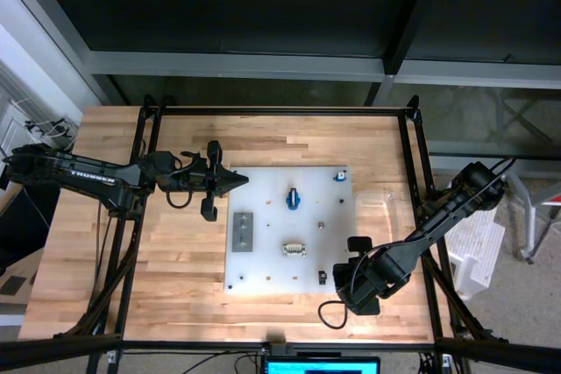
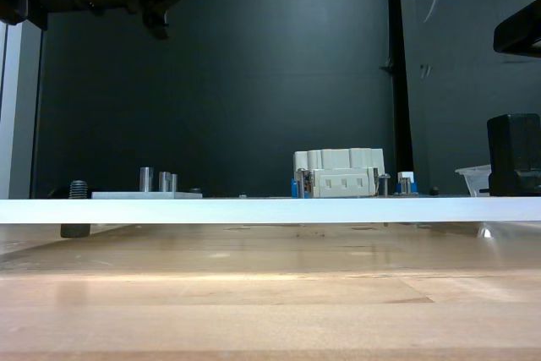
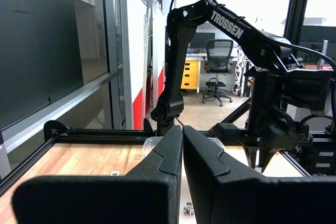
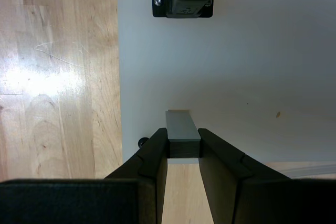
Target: Pick the 16mm bar and install on taskboard
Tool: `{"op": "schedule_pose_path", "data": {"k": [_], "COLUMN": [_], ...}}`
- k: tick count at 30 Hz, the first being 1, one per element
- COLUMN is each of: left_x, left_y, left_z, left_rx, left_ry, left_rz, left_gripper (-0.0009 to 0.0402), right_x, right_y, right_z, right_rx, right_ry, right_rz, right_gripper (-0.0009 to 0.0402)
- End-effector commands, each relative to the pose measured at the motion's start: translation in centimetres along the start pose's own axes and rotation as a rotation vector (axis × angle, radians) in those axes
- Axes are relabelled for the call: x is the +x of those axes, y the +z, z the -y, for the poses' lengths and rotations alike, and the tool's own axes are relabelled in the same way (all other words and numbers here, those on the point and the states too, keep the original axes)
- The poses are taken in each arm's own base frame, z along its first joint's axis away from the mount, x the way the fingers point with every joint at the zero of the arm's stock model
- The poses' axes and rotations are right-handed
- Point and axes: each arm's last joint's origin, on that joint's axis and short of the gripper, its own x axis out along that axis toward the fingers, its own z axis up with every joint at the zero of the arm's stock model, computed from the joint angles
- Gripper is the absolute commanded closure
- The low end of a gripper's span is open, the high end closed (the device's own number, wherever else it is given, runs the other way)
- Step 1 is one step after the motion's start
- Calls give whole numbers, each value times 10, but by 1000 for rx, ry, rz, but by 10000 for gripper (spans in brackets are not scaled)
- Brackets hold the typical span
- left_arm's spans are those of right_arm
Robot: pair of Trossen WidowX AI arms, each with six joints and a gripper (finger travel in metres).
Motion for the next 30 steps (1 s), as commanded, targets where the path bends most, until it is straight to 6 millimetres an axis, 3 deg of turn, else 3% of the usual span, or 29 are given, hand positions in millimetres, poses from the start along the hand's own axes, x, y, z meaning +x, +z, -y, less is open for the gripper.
{"op": "schedule_pose_path", "data": {"k": [1, 30], "left_x": [0, 0], "left_y": [0, 0], "left_z": [0, 0], "left_rx": [0, 0], "left_ry": [0, 0], "left_rz": [0, 0], "left_gripper": [393, 393], "right_x": [1, 1], "right_y": [0, 0], "right_z": [1, -2], "right_rx": [6, 34], "right_ry": [-14, 16], "right_rz": [1, 5], "right_gripper": [389, 389]}}
